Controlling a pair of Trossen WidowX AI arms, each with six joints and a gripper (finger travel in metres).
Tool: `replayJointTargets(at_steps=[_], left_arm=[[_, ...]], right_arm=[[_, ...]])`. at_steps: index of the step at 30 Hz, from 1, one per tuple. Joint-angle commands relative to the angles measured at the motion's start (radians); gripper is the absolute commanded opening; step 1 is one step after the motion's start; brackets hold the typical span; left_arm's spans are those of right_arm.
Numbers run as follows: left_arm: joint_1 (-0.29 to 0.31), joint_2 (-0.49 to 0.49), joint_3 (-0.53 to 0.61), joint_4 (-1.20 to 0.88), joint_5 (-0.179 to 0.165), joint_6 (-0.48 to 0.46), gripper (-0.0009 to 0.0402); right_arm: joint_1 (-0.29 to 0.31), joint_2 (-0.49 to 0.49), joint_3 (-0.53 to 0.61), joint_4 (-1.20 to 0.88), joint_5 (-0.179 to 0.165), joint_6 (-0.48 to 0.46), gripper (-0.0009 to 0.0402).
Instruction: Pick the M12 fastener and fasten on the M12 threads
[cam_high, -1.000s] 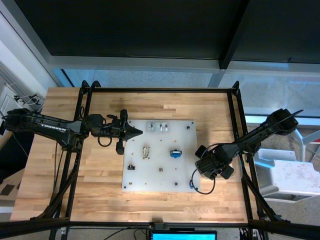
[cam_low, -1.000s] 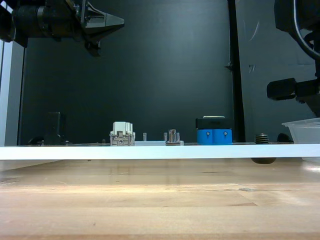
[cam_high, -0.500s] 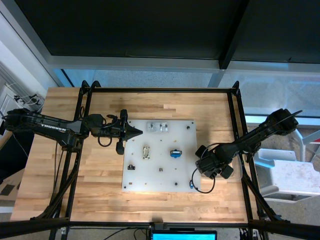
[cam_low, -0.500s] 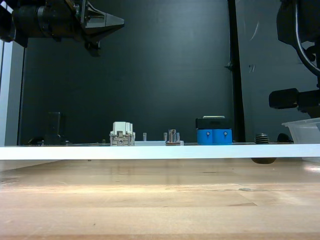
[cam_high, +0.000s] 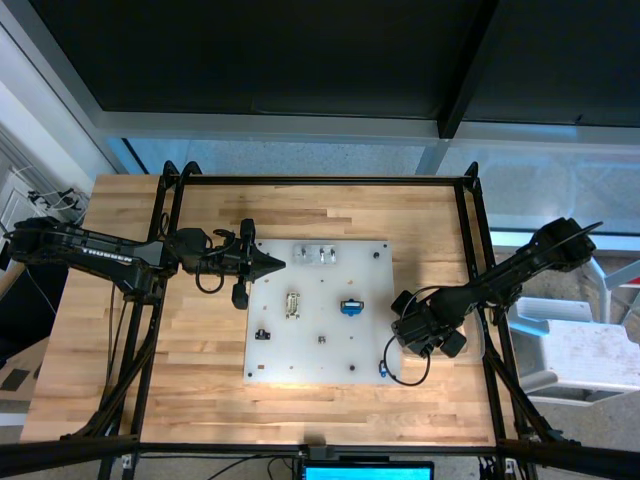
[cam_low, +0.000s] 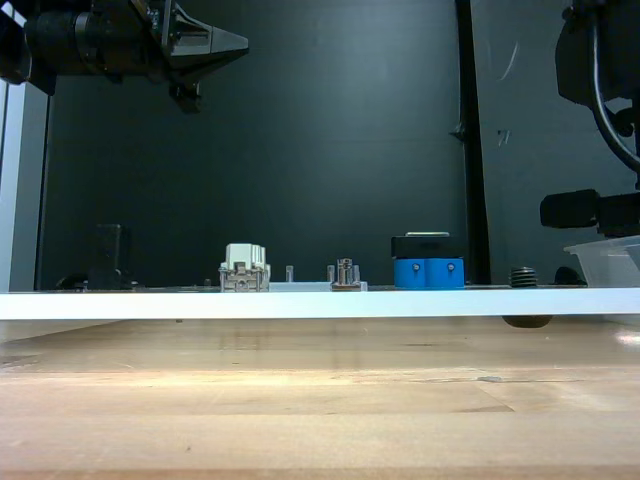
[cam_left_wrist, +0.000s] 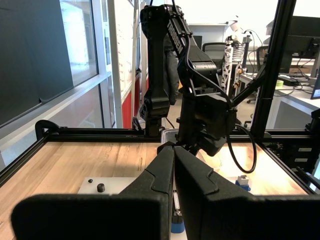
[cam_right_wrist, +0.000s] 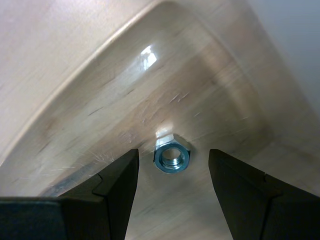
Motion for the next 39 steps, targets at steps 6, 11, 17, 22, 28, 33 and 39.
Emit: replayJointTargets(at_steps=[6,11,17,22,28,33,39], left_arm=[[0.000,0.000,0.000,0.000,0.000,0.000,0.0000],[0.000,0.000,0.000,0.000,0.000,0.000,0.0000],[0.000,0.000,0.000,0.000,0.000,0.000,0.0000],[0.000,0.000,0.000,0.000,0.000,0.000,0.0000],[0.000,0.000,0.000,0.000,0.000,0.000,0.0000],[0.000,0.000,0.000,0.000,0.000,0.000,0.0000],[0.000,0.000,0.000,0.000,0.000,0.000,0.0000]], right_arm=[[-0.002,0.018,0.000,0.019,-0.002,0.001,0.0187],[-0.002,0.018,0.000,0.025,-0.006,0.002,0.0171],[-0.004,0.018,0.000,0.025,-0.010,0.002,0.0153],[-0.006,0.018,0.000,0.027,-0.010,0.002,0.0138],[-0.006,0.017,0.000,0.029,-0.010,0.001,0.0111],[-0.006,0.017,0.000,0.028,-0.010,0.001,0.0083],[-0.006,0.015,0.000,0.031,-0.010,0.001,0.0049]])
